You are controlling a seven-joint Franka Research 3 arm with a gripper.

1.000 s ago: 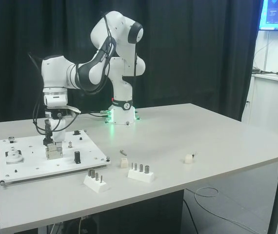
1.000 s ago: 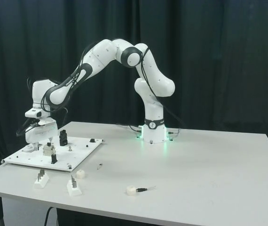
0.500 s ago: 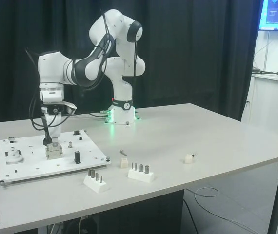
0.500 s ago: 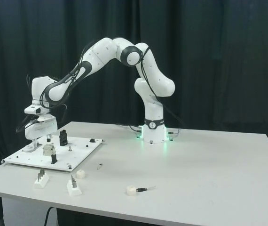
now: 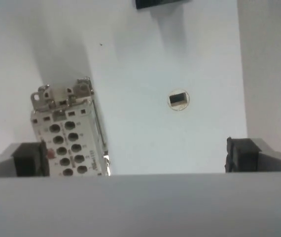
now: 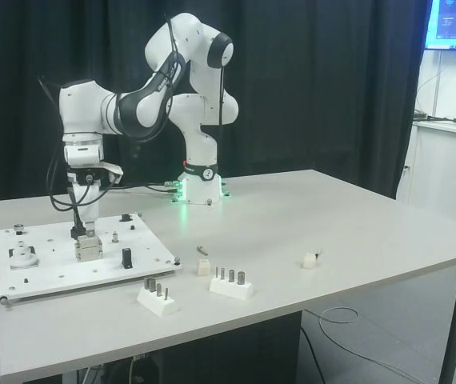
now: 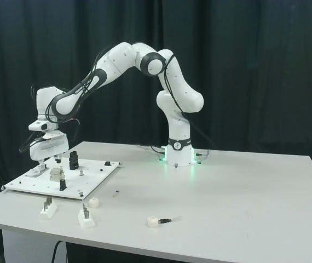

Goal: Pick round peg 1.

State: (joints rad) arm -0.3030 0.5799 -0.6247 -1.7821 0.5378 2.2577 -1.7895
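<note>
Progress: minimal. My gripper (image 5: pixel 135 157) hangs spread and empty above the white board (image 6: pixel 144 254), beside the grey connector block (image 5: pixel 69 136). Round peg 1 is, I judge, among the pegs in the white holders (image 6: pixel 230 282) near the table's front edge, well apart. Approach, descent and grasp remain.

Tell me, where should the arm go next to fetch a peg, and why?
Probably sideways off the white board toward the small peg stands near the table's front edge. The gripper hangs open and empty above the grey connector block, and the upright pegs sit in those stands, well apart from it.
</note>
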